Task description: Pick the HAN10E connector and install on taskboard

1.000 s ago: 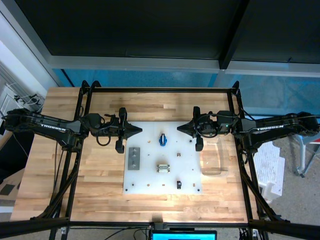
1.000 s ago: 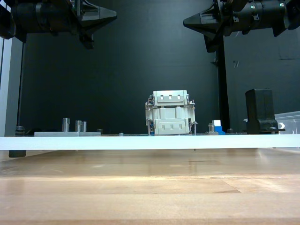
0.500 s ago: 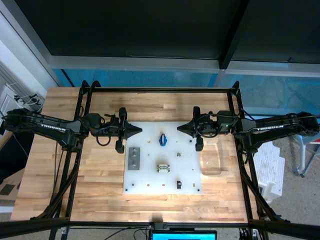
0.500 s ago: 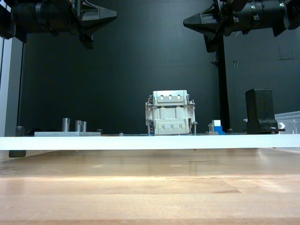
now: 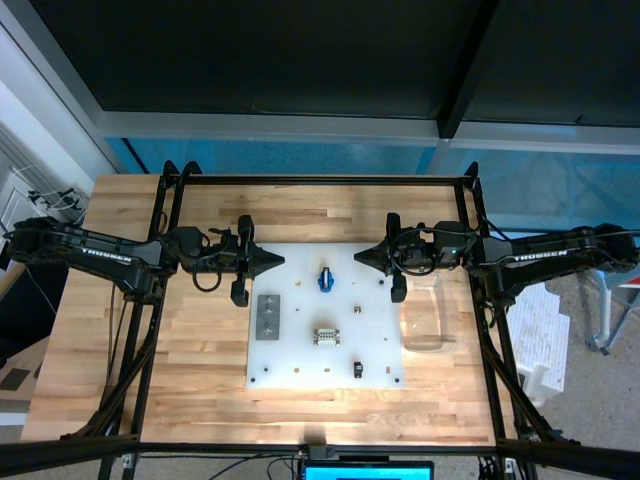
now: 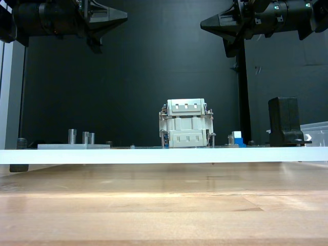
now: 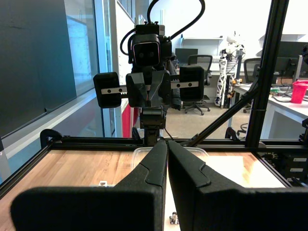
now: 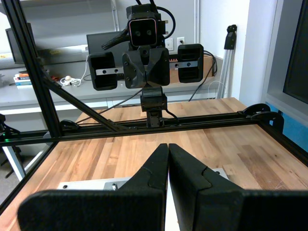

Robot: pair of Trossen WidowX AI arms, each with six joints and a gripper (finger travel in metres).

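Connector (image 5: 325, 337) sits upright on board (image 5: 300, 365), near middle. Left gripper (image 5: 277, 262), right gripper (image 5: 360, 254): both pinched together, high above board's far corners.

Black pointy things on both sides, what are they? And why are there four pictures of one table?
They are two robot arms, and the pointy ends are their pinchers, called grippers. The left gripper and the right gripper hang up in the air near the far end of the white taskboard, pinched shut and holding nothing. One picture looks down from above. One peeks along the wooden table from its edge. Two come from cameras riding on the arms, so each arm sees the other. On the board stand the beige HAN10E connector, a grey metal block, a small blue part and a small black part. A clear tray lies beside the board.
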